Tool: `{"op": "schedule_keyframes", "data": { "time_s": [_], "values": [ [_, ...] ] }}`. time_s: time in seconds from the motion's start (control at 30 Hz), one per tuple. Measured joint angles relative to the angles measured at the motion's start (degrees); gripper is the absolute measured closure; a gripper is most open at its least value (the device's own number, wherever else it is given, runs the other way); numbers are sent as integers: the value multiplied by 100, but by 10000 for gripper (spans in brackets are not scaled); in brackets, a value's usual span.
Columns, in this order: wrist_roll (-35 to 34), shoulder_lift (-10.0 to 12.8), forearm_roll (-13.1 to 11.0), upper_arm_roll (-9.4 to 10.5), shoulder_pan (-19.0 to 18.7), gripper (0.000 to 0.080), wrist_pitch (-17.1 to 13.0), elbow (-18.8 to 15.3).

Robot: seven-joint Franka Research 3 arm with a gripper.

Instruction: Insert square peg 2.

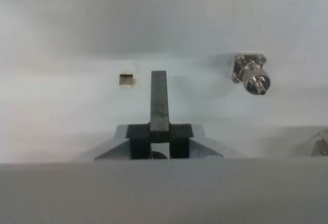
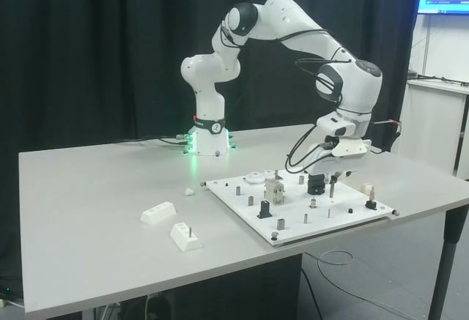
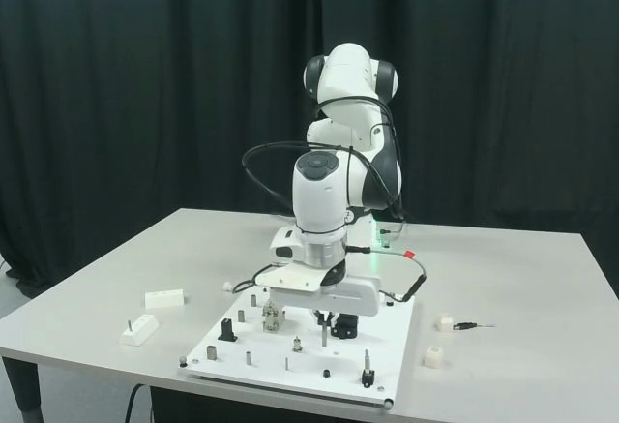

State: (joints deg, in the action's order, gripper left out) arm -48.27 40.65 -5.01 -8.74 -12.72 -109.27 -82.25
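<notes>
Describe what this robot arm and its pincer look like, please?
The rounded white jointed arm has black rings at its joints and stands on a white base glowing green. Black cables loop along its forearm. The gripper has a white body and two short black fingers.

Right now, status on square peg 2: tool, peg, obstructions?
Tool shut on square peg, held above white board. Square hole open, peg tip beside it, not in. Metal connector off to the other side, nothing between.

Grey table (image 2: 88,188): white board (image 2: 344,221), small white blocks (image 2: 159,212).
</notes>
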Motion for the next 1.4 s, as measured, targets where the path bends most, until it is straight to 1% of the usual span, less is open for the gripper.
{"op": "schedule_keyframes", "data": {
  "time_s": [0.57,0.93,1.4],
  "values": [
    [38,0,-33,85,-4,732,-6,-76],
    [39,0,-33,102,-10,732,-172,-198],
    [39,-1,-33,121,-11,732,-208,-268]
  ]
}}
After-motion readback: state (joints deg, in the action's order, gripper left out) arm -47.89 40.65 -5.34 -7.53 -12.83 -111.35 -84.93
